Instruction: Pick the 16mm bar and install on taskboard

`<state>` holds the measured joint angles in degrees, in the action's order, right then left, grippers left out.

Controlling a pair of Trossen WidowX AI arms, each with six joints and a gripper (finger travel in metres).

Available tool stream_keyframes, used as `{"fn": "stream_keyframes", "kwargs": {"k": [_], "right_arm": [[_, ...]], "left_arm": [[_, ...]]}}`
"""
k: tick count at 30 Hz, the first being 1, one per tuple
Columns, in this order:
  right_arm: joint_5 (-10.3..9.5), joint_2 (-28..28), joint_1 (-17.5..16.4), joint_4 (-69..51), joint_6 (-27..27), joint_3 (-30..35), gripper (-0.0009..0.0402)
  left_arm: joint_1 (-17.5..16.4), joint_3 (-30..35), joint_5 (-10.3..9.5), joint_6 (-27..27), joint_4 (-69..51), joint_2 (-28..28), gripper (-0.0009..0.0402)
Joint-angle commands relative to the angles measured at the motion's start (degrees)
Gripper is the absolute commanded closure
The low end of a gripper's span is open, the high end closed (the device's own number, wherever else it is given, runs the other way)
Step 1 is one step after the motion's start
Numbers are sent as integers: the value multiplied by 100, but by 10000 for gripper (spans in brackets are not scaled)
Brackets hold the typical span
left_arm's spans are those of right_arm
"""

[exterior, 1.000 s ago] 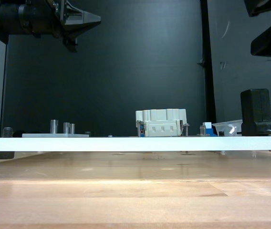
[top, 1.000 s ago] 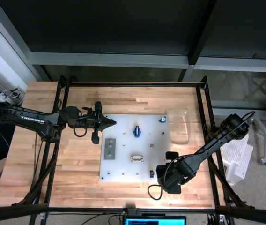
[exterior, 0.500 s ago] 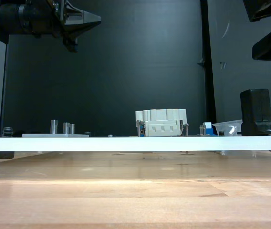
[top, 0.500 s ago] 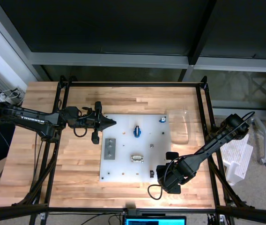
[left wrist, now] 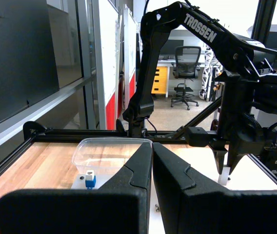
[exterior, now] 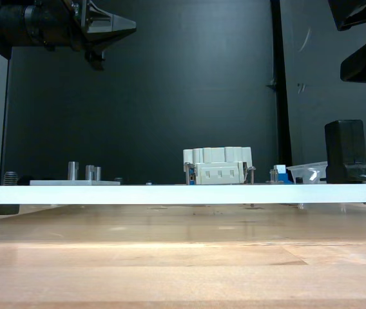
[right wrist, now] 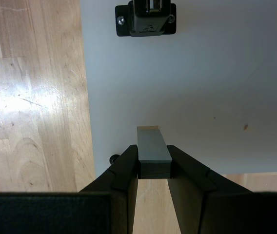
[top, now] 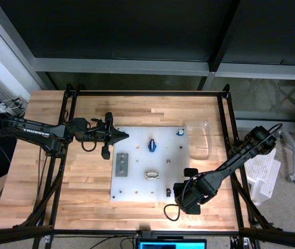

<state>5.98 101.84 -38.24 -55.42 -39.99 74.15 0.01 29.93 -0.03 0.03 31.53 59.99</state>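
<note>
The right gripper's (right wrist: 154,162) fingers (right wrist: 127,171) clamp the grey 16mm bar (right wrist: 153,146) above the taskboard (right wrist: 202,87), at its lower-right corner in the high view. The step in hand looks like carrying. Next, the bar probably needs lining up over the grey block (top: 122,164). The left gripper (top: 120,136), its fingers pressed together and empty, hovers at the board's upper-left edge.

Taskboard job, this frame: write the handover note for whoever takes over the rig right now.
Right gripper: shut on the grey bar, held above the taskboard at its near right corner, near the black connector.
Left gripper: shut, empty, raised over the board's left edge.
Done: bar picked.
Left: carry it to its seat, probably at the grey block, and install it.
</note>
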Motion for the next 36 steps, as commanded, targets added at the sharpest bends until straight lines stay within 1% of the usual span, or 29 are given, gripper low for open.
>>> {"fn": "stream_keyframes", "kwargs": {"k": [1,12,32,36], "right_arm": [[4,-4,0,68,-2,-22,387],[35,-4,2,90,24,-61,387],[4,-4,11,105,37,-101,387],[4,-4,9,212,37,-201,387]], "left_arm": [[0,2,0,-2,0,2,393],[0,2,0,-2,2,2,393],[-2,2,0,-2,2,2,393],[-2,2,0,-2,0,2,393]]}}
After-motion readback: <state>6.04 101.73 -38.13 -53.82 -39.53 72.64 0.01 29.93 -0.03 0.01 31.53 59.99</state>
